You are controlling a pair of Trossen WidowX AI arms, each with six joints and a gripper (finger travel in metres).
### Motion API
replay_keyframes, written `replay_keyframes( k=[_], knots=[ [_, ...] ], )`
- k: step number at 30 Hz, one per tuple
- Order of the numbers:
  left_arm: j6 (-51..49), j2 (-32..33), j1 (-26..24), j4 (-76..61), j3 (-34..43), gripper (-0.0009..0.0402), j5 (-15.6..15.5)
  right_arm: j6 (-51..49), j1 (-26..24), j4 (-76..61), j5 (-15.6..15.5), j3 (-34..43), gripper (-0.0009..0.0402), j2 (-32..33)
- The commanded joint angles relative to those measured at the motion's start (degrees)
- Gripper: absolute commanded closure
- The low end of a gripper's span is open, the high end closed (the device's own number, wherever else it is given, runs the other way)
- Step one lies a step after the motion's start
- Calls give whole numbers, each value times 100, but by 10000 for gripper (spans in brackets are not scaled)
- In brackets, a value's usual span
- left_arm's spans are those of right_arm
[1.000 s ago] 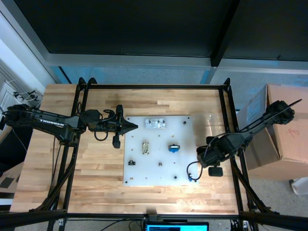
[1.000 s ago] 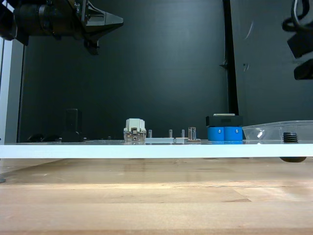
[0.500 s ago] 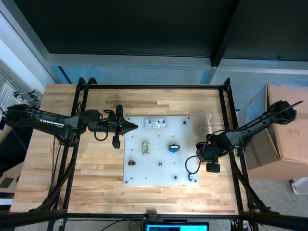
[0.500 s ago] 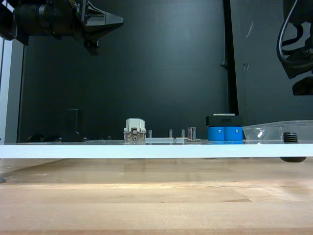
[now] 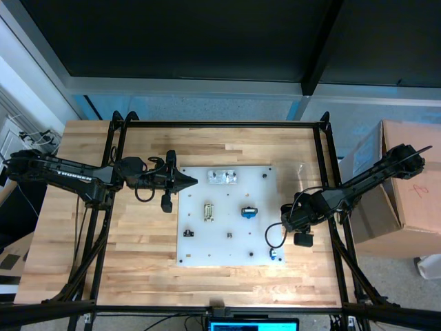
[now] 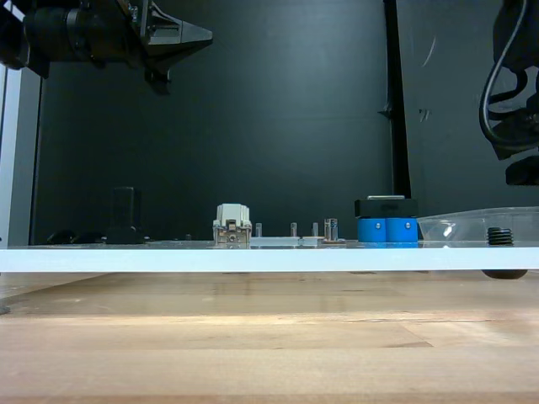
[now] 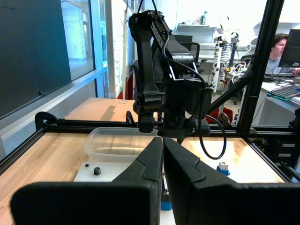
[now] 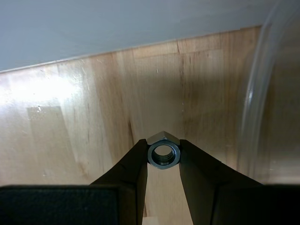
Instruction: Unfasten the M12 nut and place it in the container
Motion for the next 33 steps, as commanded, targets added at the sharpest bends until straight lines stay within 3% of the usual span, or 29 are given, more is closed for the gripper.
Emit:
replay_keyframes(
  k=[1,9,22,33],
  knots=[
    [0,0,0,0,0,393,2,4,0,26,2,-59,377,7],
    [0,0,0,0,0,393,2,-15,-2,107,52,-76,324,7],
    [0,0,0,0,0,393,2,-15,9,105,44,-24,193,7],
    [0,0,0,0,0,393,2,-20,20,-131,-4,295,174,-24]
  ],
)
